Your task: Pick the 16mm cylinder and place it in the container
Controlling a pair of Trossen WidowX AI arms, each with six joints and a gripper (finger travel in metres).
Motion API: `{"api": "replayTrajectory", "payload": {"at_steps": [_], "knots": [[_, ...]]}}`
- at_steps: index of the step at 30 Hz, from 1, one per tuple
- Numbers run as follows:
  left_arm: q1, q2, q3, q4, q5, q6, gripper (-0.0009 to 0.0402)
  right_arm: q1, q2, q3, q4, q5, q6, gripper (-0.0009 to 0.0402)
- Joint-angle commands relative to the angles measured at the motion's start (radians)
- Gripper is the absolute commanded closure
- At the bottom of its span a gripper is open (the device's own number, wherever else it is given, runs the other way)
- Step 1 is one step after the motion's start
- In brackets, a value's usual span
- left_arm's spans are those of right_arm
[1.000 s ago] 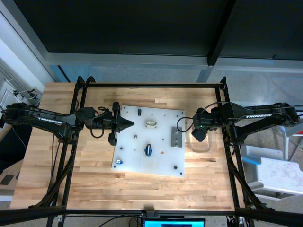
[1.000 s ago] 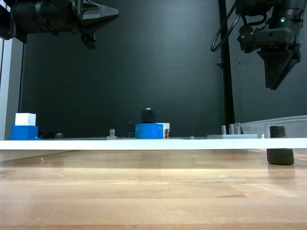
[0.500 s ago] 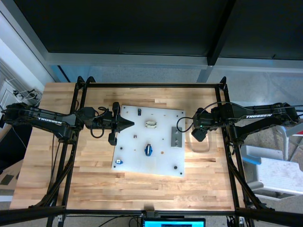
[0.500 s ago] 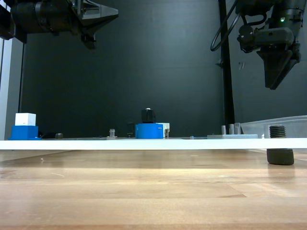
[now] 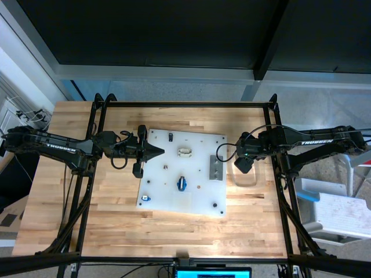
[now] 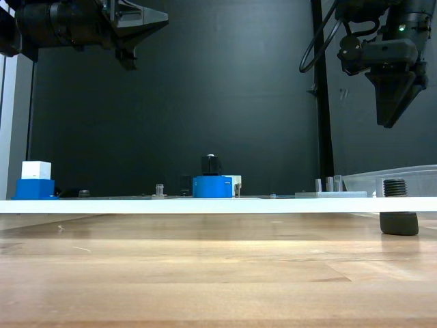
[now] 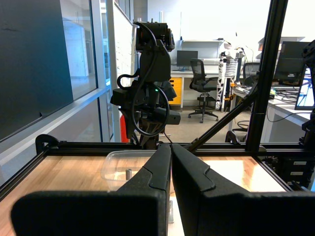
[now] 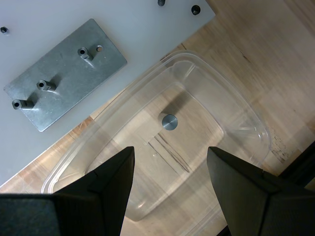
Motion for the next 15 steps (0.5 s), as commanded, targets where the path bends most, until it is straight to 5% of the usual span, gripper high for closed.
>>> {"api": "replayTrajectory", "payload": {"at_steps": [1,15], "knots": [[0.000,0.000,0.000,0.000,0.000,0.000,0.0393,0.000,0.000,0.000,0.000,0.000,0.001,0.0189],[0.000,0.000,0.000,0.000,0.000,0.000,0.0393,0.000,0.000,0.000,0.006,0.001,0.001,0.0189]]}}
